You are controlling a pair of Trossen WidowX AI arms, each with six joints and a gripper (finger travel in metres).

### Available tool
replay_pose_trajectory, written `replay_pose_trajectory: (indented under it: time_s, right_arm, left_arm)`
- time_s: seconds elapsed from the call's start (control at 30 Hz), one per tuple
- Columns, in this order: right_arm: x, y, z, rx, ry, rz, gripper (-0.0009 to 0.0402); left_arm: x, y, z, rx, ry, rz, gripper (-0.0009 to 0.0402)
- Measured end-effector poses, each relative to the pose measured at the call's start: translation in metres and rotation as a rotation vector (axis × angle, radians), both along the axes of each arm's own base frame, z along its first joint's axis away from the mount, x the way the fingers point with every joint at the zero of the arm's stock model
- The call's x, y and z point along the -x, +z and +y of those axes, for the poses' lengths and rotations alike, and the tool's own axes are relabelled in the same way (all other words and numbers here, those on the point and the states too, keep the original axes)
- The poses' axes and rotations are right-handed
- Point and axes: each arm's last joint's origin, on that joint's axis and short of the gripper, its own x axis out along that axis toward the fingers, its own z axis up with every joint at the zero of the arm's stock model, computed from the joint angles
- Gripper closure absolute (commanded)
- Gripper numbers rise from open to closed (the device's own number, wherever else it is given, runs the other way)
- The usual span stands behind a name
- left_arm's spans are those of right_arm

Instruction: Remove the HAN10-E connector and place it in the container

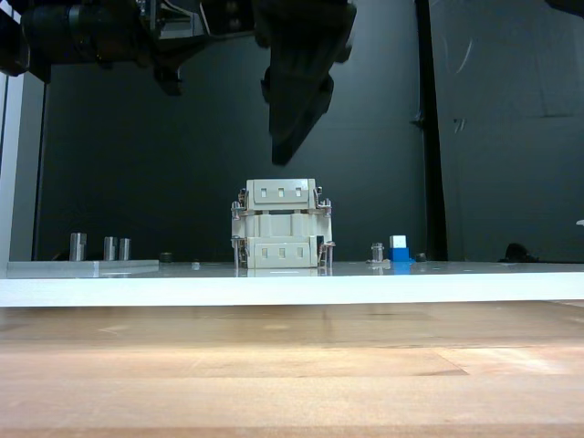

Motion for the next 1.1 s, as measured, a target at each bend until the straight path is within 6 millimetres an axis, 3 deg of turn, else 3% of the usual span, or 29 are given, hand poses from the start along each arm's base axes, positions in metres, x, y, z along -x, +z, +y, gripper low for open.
replay_pose_trajectory:
  time_s: [0.7,1.1]
  right_arm:
    - [-0.008,-0.037,0.004,-0.016,0.0,0.045,0.0109]
    - [-0.009,-0.044,0.004,-0.014,0.002,0.037,0.0174]
  left_arm:
    - [0.0,0.0,0.0,0.0,0.0,0.0,0.0393]
    - [0.0,0.0,0.0,0.0,0.0,0.001,0.0393]
